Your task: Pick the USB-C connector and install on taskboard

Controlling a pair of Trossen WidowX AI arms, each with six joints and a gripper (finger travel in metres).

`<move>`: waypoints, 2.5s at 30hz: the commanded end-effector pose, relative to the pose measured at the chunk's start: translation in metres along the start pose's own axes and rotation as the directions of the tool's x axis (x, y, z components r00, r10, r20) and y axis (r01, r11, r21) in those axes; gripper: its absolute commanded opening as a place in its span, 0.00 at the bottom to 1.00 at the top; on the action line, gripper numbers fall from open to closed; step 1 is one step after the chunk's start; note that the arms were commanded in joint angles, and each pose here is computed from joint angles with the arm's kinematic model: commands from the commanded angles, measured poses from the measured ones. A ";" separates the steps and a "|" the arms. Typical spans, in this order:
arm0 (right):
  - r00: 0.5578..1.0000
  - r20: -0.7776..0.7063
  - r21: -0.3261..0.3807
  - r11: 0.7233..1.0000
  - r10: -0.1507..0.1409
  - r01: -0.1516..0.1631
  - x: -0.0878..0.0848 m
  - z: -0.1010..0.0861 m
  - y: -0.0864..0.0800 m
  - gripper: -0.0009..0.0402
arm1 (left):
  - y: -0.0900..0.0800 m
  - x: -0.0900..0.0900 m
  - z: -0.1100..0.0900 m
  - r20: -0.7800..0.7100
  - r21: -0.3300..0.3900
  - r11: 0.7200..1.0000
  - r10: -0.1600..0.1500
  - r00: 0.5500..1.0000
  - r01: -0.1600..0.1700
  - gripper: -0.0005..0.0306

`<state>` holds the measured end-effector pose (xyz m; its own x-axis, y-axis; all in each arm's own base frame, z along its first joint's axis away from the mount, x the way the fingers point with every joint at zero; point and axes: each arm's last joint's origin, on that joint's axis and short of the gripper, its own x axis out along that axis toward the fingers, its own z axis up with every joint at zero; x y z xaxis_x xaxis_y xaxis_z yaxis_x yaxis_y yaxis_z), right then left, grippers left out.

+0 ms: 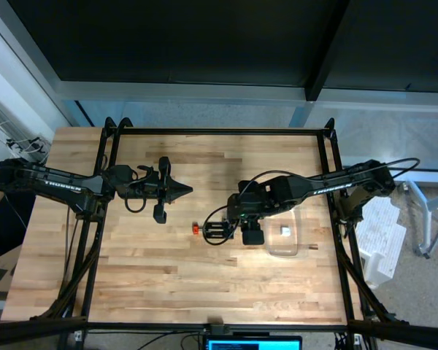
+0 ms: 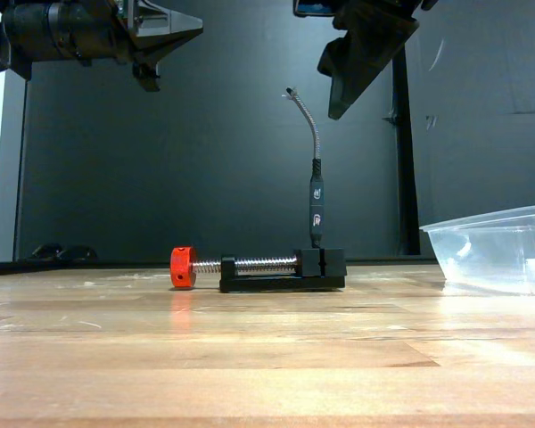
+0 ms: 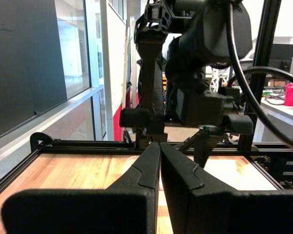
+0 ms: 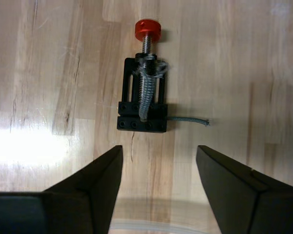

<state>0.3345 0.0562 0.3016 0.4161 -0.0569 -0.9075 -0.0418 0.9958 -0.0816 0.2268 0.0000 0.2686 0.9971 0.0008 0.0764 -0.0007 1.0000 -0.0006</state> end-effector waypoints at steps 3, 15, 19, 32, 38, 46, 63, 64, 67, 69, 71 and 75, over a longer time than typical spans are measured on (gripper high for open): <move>0.995 0.097 0.016 1.000 -0.001 -0.001 -0.014 -0.013 -0.010 0.31 | 0.000 0.000 0.000 0.000 0.000 1.000 0.000 1.000 0.000 0.02; 0.879 0.476 0.041 0.997 0.035 -0.062 -0.033 -0.048 -0.045 0.04 | 0.000 0.000 0.000 0.000 0.000 1.000 0.000 1.000 0.000 0.02; 0.786 0.617 0.044 0.996 0.036 -0.080 -0.037 -0.062 -0.051 0.03 | 0.000 0.000 0.000 0.000 0.000 1.000 0.000 1.000 0.000 0.02; 0.521 0.853 0.070 0.994 -0.018 -0.080 -0.037 -0.102 -0.060 0.02 | 0.000 0.000 0.000 0.000 0.000 1.000 0.000 1.000 0.000 0.02; 0.439 0.898 0.030 0.995 0.017 -0.100 -0.033 -0.112 -0.060 0.02 | 0.000 0.000 0.000 0.000 0.000 1.000 0.000 1.000 0.000 0.02; 0.403 0.915 0.047 0.995 -0.010 -0.083 -0.029 -0.119 -0.061 0.02 | 0.000 0.000 0.000 0.000 0.000 1.000 0.000 1.000 0.000 0.02; 0.403 0.915 0.054 0.993 -0.008 -0.103 -0.022 -0.124 -0.060 0.02 | 0.000 0.000 0.000 0.000 0.000 1.000 0.000 1.000 0.000 0.02; 0.403 0.915 0.054 0.993 -0.008 -0.103 -0.022 -0.124 -0.060 0.02 | 0.000 0.000 0.000 0.000 0.000 1.000 0.000 1.000 0.000 0.02; 0.404 0.915 0.054 0.993 -0.008 -0.103 -0.022 -0.124 -0.060 0.02 | 0.000 0.000 0.000 0.000 0.000 1.000 0.000 1.000 0.000 0.02; 0.405 0.914 0.054 0.993 -0.008 -0.103 -0.022 -0.124 -0.060 0.02 | 0.000 0.000 0.000 0.000 0.000 1.000 0.000 1.000 0.000 0.02; 0.410 0.912 0.055 0.993 -0.008 -0.103 -0.022 -0.124 -0.060 0.02 | 0.000 0.000 0.000 0.000 0.000 1.000 0.000 1.000 0.000 0.02; 0.418 0.908 0.055 0.993 -0.007 -0.104 -0.021 -0.125 -0.059 0.02 | 0.000 0.000 0.000 0.000 0.000 1.000 0.000 1.000 0.000 0.02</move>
<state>0.2148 -0.0108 0.2741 0.9994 0.0343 -0.0021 -0.0342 0.9988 0.0359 0.2268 0.0000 0.2685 0.9971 0.0008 0.0760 -0.0007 1.0000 -0.0010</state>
